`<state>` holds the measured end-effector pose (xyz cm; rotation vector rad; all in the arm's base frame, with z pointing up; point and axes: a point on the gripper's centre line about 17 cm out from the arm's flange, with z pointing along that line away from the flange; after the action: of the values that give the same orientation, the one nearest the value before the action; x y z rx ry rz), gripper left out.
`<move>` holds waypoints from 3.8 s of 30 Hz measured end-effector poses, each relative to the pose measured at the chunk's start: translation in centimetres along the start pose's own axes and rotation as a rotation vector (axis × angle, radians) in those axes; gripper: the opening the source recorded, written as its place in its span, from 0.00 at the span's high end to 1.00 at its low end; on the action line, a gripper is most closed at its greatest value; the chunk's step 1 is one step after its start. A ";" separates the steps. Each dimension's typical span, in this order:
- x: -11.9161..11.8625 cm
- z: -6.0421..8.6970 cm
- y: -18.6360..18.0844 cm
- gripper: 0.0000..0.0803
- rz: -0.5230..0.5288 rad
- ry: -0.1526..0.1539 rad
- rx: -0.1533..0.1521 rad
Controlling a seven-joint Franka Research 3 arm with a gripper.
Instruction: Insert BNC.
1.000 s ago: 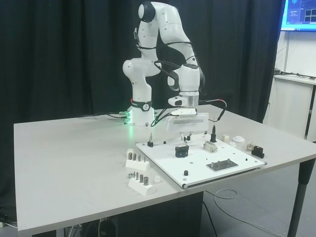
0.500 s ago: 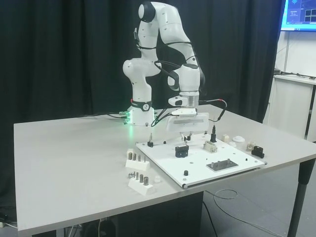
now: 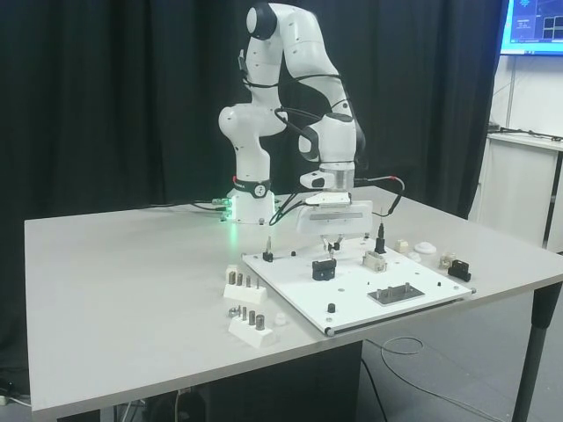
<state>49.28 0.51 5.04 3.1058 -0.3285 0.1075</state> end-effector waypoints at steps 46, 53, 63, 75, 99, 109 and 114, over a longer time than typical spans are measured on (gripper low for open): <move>0.1 0.2 0.1 0.84 0.015 0.004 -0.001; 0.1 0.1 0.1 0.84 0.014 0.005 -0.001; 0.2 0.1 0.1 0.84 0.015 0.008 0.000; 0.3 0.5 0.1 0.84 0.014 0.015 -0.002; 0.3 0.5 0.0 0.84 -0.089 0.015 -0.005; 0.3 0.5 -0.1 0.84 -0.181 0.015 -0.005; 0.3 0.5 -0.1 0.84 -0.212 0.015 -0.004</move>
<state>49.62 0.50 4.57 3.1099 0.0014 0.1257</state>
